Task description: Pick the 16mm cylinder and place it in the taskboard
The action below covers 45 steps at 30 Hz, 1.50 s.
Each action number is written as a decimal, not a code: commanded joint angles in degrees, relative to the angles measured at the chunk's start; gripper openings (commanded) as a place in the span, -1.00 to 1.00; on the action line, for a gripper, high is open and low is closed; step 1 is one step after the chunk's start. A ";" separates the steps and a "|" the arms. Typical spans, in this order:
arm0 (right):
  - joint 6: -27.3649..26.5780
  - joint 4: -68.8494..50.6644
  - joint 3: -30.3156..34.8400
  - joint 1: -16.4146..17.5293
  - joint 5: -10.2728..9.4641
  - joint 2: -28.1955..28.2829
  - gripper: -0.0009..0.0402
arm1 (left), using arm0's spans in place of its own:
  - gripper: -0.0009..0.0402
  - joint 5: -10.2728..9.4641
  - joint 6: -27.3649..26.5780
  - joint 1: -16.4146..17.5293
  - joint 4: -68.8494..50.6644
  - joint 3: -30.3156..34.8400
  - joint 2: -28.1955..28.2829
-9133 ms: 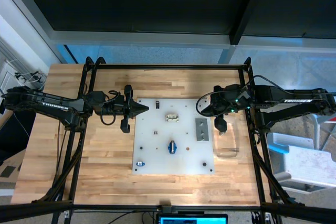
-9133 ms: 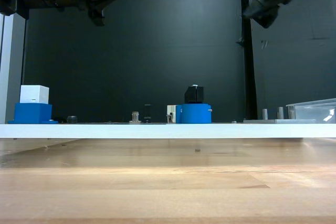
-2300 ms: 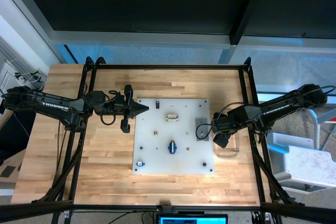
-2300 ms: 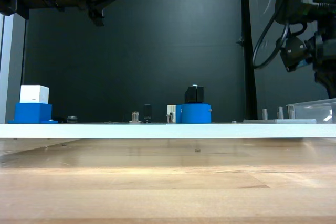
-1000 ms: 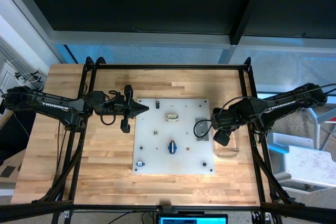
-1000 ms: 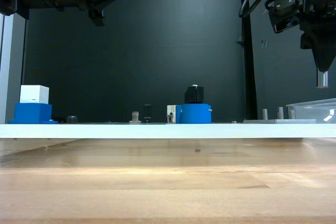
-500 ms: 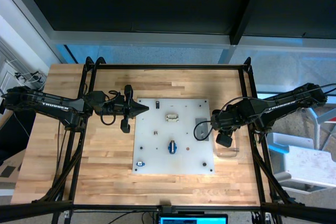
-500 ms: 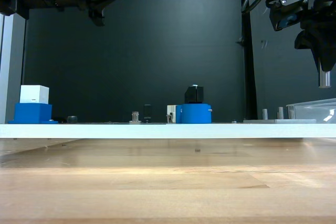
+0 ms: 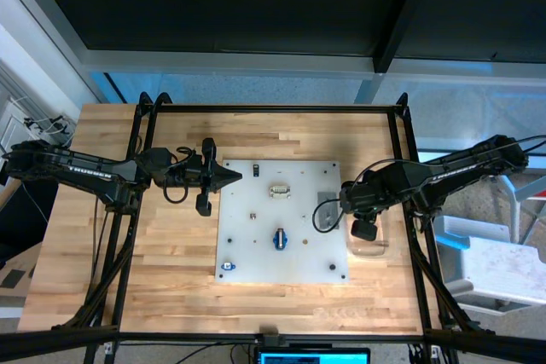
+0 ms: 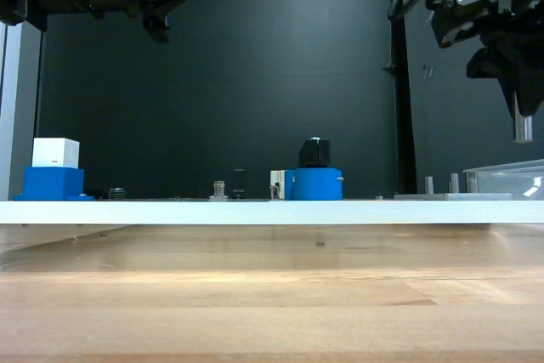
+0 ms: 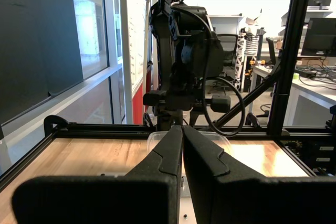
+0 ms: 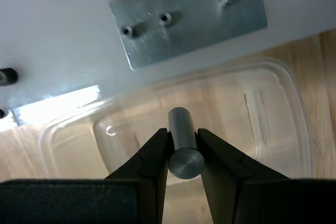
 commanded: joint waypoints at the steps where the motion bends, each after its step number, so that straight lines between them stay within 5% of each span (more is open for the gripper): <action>1: -0.52 -0.09 2.03 0.15 0.02 1.92 -0.87 | -0.96 0.00 0.02 0.02 0.00 0.02 0.02; 21: -0.81 -0.68 15.80 1.33 -0.07 17.22 -0.87 | -0.96 0.00 0.02 0.00 0.00 0.02 0.02; 45: -0.83 1.27 24.98 3.17 -1.16 28.96 -0.87 | -0.96 0.00 0.02 0.00 0.00 0.02 0.02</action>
